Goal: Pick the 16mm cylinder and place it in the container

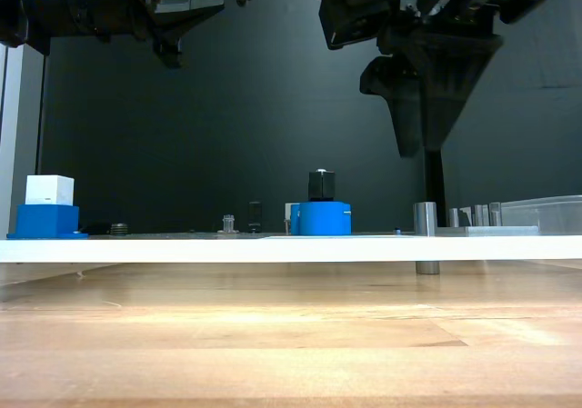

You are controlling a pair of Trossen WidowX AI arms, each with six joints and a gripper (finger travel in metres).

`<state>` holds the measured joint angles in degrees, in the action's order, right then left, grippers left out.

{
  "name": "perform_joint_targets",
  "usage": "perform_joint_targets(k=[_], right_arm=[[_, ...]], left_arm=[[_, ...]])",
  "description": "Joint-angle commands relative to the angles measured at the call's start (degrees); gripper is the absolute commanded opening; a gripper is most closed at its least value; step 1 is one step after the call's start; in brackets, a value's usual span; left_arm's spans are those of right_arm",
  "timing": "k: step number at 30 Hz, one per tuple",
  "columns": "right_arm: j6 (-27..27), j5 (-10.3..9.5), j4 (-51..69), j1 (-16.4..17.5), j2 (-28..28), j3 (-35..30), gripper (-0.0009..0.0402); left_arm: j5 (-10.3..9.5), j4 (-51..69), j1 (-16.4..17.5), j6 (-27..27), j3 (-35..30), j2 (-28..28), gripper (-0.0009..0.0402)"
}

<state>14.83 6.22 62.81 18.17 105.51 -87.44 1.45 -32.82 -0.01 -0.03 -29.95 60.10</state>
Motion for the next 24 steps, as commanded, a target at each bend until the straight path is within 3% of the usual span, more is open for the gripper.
perform_joint_targets(k=[1,24], right_arm=[[0.81,-0.31,-1.60,0.22,0.02,0.96,0.0213],[1.77,-0.33,-6.97,0.63,2.01,4.66,0.0212]], left_arm=[[0.00,-0.02,0.00,0.00,0.00,0.00,0.0000],[0.00,0.00,0.02,-0.02,0.00,0.02,0.0000]])
